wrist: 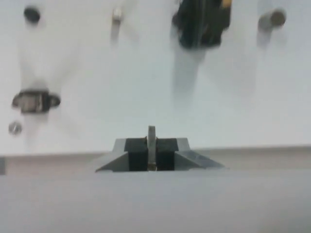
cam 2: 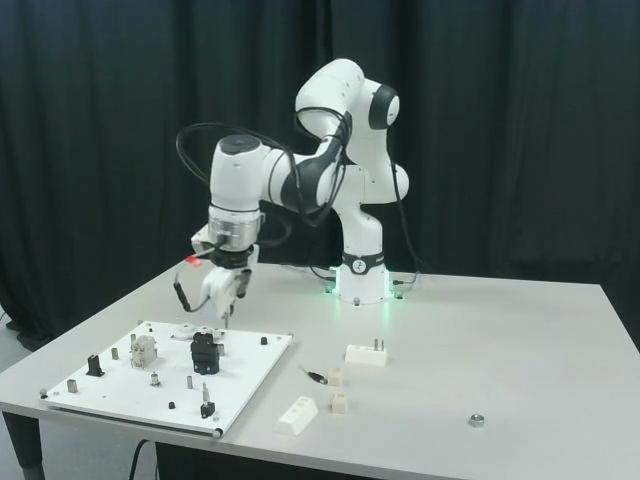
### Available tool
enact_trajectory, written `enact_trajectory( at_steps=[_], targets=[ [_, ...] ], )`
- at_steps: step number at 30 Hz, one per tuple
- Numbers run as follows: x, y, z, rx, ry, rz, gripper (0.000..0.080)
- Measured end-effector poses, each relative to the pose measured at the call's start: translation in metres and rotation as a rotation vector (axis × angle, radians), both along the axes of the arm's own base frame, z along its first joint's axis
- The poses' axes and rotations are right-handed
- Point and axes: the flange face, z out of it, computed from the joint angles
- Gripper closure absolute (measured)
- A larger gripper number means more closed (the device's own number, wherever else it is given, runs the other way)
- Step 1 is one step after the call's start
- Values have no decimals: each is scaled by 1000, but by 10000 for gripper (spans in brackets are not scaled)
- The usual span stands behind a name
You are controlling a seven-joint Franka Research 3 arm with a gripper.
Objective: Insert square peg 1.
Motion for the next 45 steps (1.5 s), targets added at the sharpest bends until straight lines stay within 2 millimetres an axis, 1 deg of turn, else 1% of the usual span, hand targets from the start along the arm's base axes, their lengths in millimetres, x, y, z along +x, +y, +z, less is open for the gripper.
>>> enact_trajectory(
  at_steps=[11,28,36,45],
  targets=[
    [-21,-56,6,9,-1,53,771],
    [-60,-124,-6,10,-61,46,771],
    [-75,-147,-14,5,-82,51,771],
    [-85,-157,-27,15,-95,65,771]
  ],
)
